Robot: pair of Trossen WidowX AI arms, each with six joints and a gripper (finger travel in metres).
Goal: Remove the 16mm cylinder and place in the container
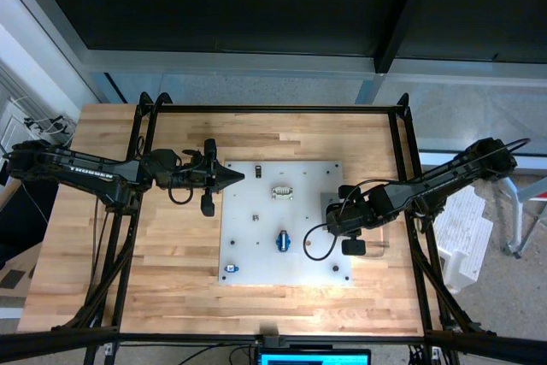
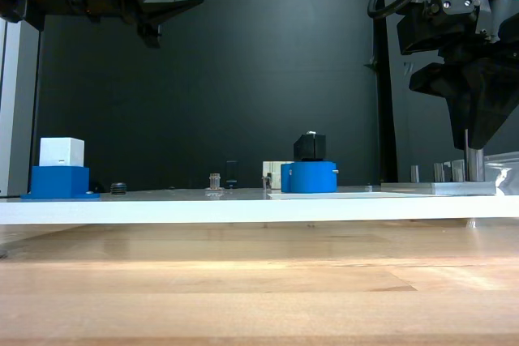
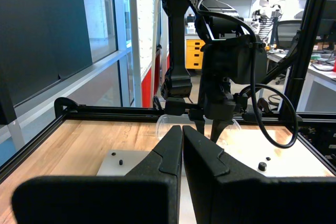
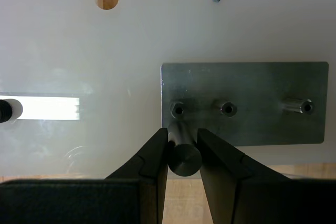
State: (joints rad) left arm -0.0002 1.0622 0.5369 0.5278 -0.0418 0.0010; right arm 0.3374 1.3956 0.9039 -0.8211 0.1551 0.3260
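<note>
The 16mm cylinder (image 4: 184,153) is a short silvery pin, and my right gripper (image 4: 182,136) is shut on it, pointing down over the grey metal block (image 4: 252,103) at the white board's right edge. In the low view the cylinder (image 2: 473,164) hangs upright under the right gripper (image 2: 473,142), with its lower end about level with the block's top. The clear container (image 1: 383,237) sits on the table just right of the board. My left gripper (image 1: 242,176) hovers shut and empty, high over the board's left edge; the same left gripper (image 3: 182,129) faces the right arm.
On the white board (image 1: 256,245) stand a blue round part (image 2: 312,176), a blue base with a white cube (image 2: 61,172) and small fittings. Two other pins (image 4: 294,106) stick out of the grey block. A black frame (image 1: 273,109) rings the table.
</note>
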